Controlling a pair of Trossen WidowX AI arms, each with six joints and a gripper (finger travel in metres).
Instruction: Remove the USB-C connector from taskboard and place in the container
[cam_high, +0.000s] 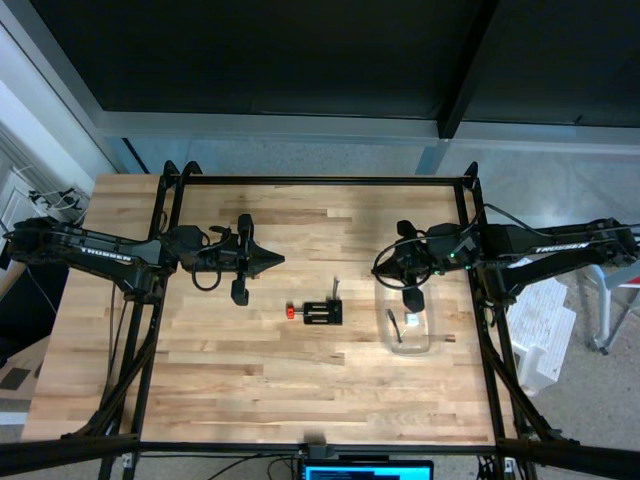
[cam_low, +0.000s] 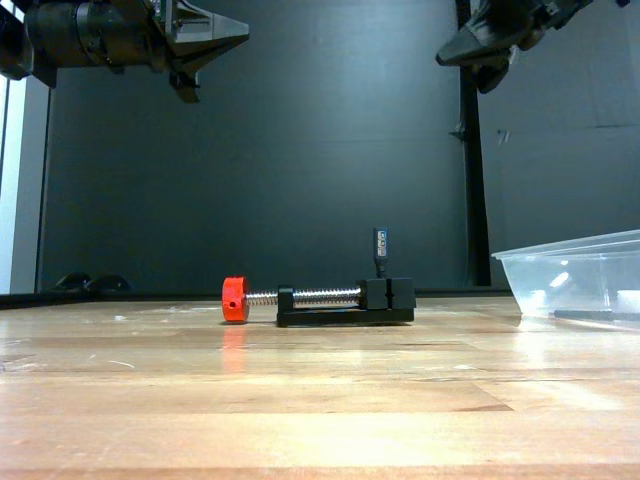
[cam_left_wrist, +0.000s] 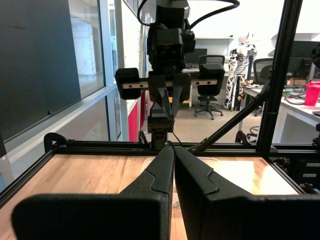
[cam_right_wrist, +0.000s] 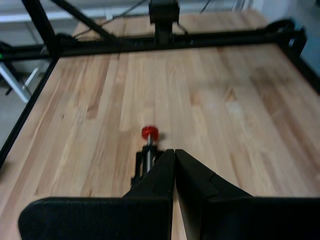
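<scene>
The right gripper (cam_right_wrist: 174, 152), its two black fingers pressed together on nothing, hangs high over the far end of the clear plastic tray (cam_low: 570, 262). In the tray the dark, thin USB-C connector (cam_high: 392, 326) lies beside a small white block (cam_high: 411, 321). Near the tray sits the black vise (cam_high: 324, 312) with a red knob (cam_high: 290, 311). The left gripper (cam_left_wrist: 173, 148), also pinched together, hangs over the pale wooden table (cam_high: 250, 370). A black metal frame (cam_high: 320, 181) rings it, with a dark wall (cam_low: 330, 150) behind.

Red knob (cam_low: 234, 299), black vise (cam_low: 345, 316) — pale wood table (cam_high: 250, 380).
</scene>
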